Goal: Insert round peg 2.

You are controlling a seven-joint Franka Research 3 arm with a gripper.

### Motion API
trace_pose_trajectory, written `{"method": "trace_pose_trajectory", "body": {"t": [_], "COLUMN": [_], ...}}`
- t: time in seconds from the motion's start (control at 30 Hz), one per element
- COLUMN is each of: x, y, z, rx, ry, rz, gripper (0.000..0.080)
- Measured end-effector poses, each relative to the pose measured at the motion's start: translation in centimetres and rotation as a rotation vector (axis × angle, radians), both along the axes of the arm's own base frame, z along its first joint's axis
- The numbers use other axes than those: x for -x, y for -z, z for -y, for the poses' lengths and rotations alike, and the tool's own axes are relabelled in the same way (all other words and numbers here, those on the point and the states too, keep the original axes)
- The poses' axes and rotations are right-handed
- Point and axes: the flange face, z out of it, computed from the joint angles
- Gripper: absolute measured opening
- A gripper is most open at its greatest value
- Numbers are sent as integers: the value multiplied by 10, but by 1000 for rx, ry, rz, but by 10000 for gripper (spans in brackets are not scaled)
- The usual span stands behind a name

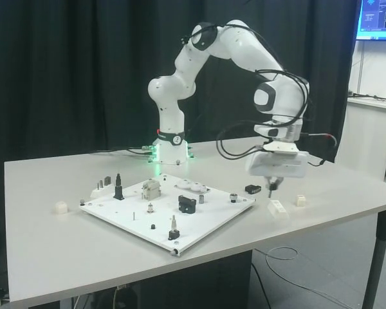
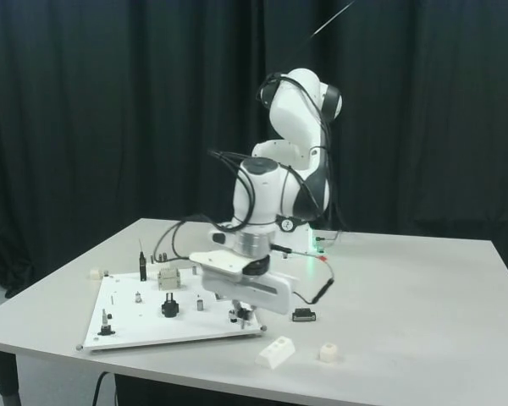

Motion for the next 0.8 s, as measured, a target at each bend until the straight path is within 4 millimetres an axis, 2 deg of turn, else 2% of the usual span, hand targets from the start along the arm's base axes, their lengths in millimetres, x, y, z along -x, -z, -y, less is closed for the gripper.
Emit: {"method": "trace_pose_trajectory", "body": {"t": [0.4, 0.8], "x": [4, 17], "y": [-20, -32], "z": [71, 152], "rx": [39, 29], "ry": [-15, -25], "rz": [-40, -84], "gripper": [61, 61]}}
